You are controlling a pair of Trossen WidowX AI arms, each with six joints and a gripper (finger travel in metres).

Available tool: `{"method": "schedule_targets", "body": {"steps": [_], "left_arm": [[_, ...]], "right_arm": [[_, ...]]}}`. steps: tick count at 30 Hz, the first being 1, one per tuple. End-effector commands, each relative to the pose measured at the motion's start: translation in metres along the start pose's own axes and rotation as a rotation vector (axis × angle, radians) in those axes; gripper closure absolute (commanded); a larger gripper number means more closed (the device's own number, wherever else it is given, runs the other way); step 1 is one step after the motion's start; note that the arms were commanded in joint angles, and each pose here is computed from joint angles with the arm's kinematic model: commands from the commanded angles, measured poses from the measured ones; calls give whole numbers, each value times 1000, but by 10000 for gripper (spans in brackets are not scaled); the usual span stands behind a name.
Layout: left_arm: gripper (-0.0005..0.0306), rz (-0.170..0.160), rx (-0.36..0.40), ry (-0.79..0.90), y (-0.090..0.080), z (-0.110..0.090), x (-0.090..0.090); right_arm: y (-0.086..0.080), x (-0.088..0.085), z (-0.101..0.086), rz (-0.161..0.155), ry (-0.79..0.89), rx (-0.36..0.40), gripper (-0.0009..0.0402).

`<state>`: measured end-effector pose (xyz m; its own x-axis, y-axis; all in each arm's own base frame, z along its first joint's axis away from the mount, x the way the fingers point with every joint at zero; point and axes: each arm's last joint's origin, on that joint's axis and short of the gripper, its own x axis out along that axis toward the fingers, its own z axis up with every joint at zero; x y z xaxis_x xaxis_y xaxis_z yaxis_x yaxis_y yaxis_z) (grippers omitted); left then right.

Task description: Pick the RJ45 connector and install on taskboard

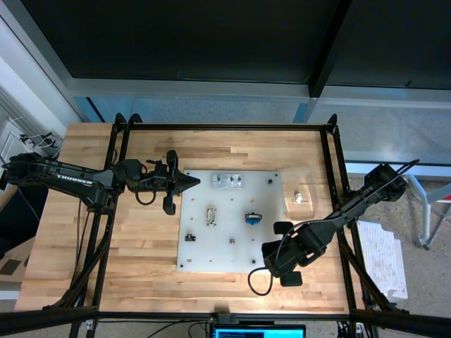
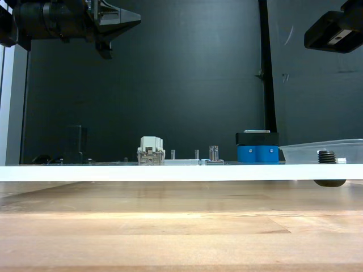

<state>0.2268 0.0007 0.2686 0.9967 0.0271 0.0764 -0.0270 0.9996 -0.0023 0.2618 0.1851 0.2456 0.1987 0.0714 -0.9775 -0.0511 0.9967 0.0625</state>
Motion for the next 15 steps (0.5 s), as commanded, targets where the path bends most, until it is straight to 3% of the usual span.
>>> {"method": "schedule_targets", "body": {"steps": [1, 15], "left_arm": [[300, 0, 0, 0, 0, 0, 0], [300, 0, 0, 0, 0, 0, 0]], "right_arm": [[2, 2, 0, -2, 1, -3, 393], [5, 8, -3, -1, 4, 9, 393]]}}
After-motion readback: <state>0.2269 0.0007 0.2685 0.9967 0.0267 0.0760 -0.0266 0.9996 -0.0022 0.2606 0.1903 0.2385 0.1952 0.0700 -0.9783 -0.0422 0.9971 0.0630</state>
